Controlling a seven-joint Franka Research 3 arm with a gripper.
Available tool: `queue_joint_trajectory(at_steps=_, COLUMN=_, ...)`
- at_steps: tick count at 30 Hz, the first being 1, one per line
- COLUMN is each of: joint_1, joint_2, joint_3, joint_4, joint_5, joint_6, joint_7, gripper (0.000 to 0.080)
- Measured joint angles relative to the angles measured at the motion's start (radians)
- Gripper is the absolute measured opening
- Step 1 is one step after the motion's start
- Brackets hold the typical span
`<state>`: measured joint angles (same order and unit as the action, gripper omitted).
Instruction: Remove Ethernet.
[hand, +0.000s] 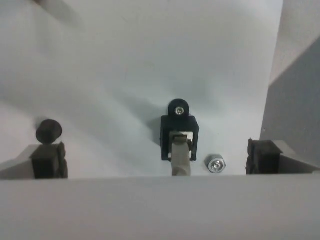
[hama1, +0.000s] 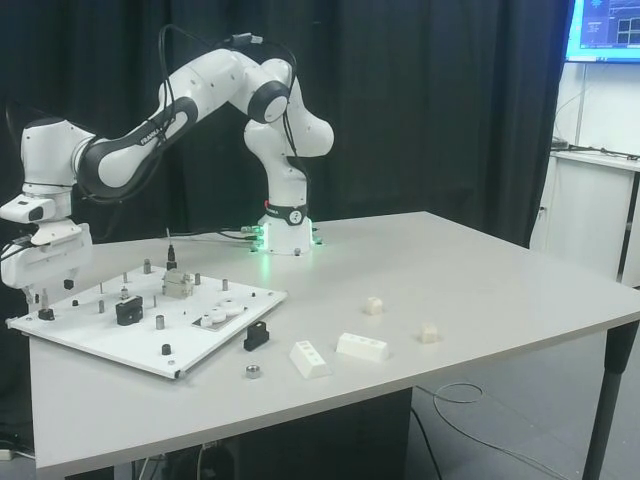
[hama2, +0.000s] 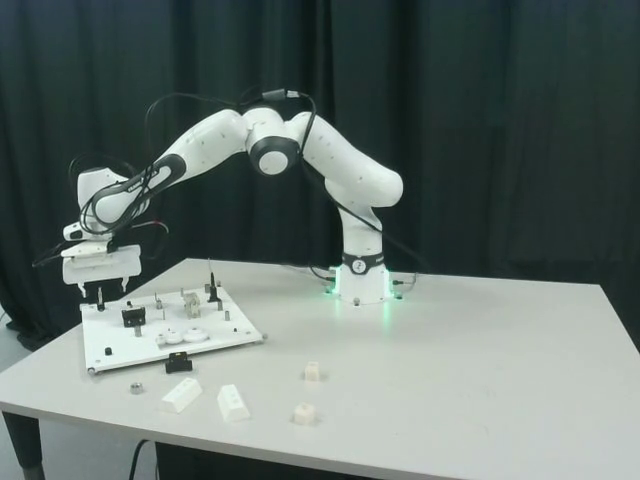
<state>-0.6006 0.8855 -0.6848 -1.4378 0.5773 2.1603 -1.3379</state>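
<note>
The Ethernet plug sits in its black socket on the white board, at the board's far left corner, so removal is not yet done. The end effector hovers over it, fingers spread (nothing held); the grasp and pull remain.

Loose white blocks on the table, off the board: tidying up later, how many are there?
4: two larger ones in front of the white board, two small cubes further toward the table's middle. None seems hidden.
</note>
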Motion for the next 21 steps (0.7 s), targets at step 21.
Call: queue_joint_trajectory(at_steps=21, joint_1=-0.038, joint_2=0.046, joint_3=0.020, joint_4=0.065, joint_5=0.005, joint_6=-0.033, joint_7=-0.001, gripper=0.0800)
